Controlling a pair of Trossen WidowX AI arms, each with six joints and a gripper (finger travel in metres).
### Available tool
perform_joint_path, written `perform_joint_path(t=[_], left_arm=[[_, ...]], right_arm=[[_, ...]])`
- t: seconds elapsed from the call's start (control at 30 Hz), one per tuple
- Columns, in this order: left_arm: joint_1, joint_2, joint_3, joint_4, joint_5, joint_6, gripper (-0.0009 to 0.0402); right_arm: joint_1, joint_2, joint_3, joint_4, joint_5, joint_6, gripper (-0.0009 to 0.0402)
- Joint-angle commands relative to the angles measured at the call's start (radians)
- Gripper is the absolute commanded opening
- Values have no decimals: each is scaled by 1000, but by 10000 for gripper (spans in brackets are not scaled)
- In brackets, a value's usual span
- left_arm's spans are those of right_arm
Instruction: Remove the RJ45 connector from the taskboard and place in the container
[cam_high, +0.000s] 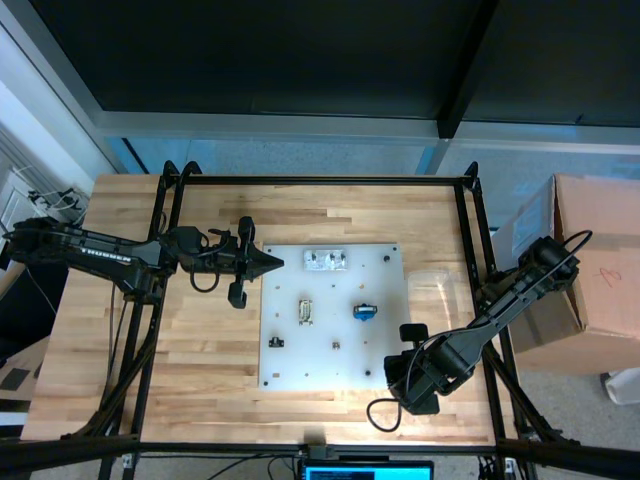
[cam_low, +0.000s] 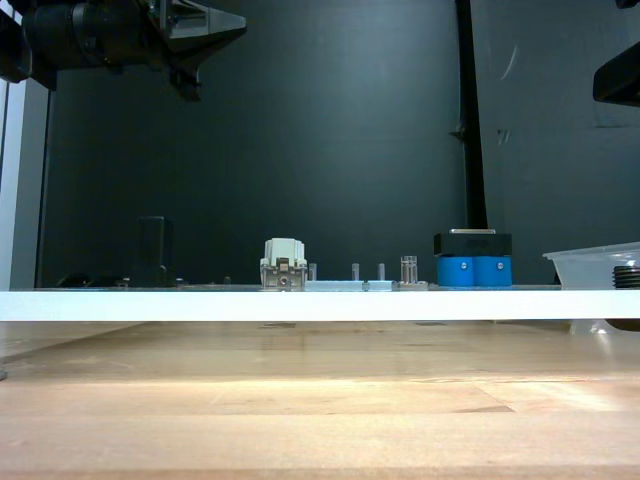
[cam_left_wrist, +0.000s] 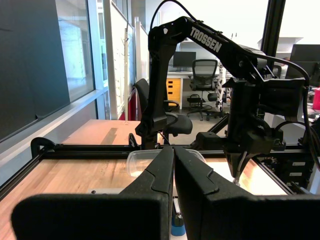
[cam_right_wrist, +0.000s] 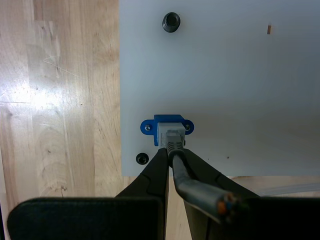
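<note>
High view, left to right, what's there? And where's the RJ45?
Order: left gripper (jaws shut, empty) → white fitting → blue block → right gripper over the board's near right corner → cardboard box. Right wrist view: RJ45 connector looks seated in its blue mount, jaws shut on its cable.

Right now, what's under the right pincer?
Right pincer, over the board's near right corner, grips the RJ45 connector above the blue socket; its body hides whether it's seated. Left pincer hovers shut at the board's left edge.
</note>
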Motion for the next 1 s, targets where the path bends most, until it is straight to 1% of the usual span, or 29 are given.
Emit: perform_joint_path(t=[0.03, 0.4, 0.77, 0.87, 1.0], left_arm=[[0, 0, 0, 0, 0, 0, 0], [0, 0, 0, 0, 0, 0, 0], [0, 0, 0, 0, 0, 0, 0], [0, 0, 0, 0, 0, 0, 0], [0, 0, 0, 0, 0, 0, 0]], right_arm=[[0, -3, 1, 3, -1, 1, -2], [-1, -53, 1, -1, -1, 2, 0], [-2, -52, -9, 10, -2, 2, 0], [-2, -48, -25, 29, -21, 2, 0], [-2, -46, -35, 42, -23, 2, 6]])
